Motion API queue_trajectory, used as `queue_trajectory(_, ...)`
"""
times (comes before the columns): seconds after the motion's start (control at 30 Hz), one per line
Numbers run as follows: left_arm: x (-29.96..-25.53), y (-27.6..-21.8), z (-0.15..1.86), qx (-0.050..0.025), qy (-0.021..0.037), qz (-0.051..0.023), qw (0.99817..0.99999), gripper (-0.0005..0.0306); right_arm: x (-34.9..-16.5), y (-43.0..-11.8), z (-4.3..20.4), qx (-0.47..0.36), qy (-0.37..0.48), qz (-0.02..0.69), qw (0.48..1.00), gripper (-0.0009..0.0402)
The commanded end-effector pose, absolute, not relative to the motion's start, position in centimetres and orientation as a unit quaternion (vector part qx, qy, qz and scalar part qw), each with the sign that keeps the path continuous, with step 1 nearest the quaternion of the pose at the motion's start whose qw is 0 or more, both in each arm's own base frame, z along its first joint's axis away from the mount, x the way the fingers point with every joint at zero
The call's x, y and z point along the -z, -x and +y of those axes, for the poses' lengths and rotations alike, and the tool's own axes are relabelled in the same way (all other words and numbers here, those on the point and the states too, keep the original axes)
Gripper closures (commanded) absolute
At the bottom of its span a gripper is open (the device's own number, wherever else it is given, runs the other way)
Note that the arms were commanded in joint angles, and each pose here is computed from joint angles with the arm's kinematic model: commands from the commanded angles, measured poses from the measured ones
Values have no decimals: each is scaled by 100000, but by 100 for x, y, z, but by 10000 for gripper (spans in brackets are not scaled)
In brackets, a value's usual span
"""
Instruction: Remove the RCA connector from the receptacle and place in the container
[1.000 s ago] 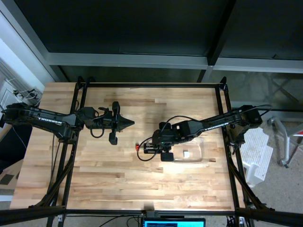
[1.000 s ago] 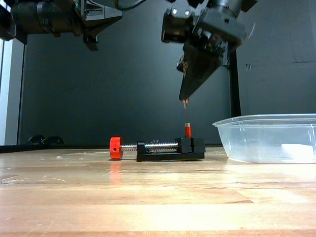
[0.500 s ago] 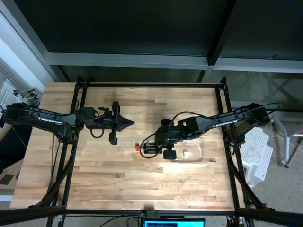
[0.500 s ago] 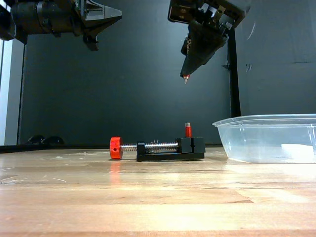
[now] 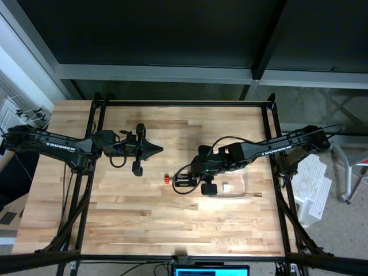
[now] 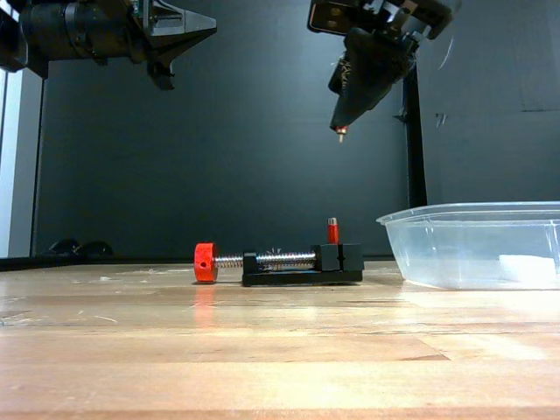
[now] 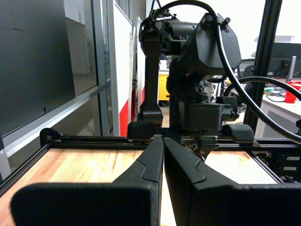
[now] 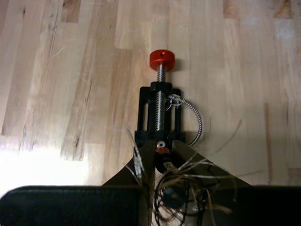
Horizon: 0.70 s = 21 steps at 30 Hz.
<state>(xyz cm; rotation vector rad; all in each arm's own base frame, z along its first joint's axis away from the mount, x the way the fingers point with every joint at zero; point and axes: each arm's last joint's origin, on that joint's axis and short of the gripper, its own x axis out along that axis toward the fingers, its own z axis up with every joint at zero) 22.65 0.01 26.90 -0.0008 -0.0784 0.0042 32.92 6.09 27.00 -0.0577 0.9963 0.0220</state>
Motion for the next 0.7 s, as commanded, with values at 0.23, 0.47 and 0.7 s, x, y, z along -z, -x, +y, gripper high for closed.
queue_trajectory(0.23,-2690,-2265,1,-209,38,-3919,99923,300,-2625,-3001,636,-1021,1650,48761,87284,393)
queue_trajectory(0.47,-2690,-2265,2,-209,36,-3919,99923,300,-2530,-2770,616,-902,1229,49875,86661,393)
queue_trajectory(0.7,-2690,-2265,1,-189,37,-3919,99923,300,-2429,-2569,627,-1044,1897,52639,84997,383)
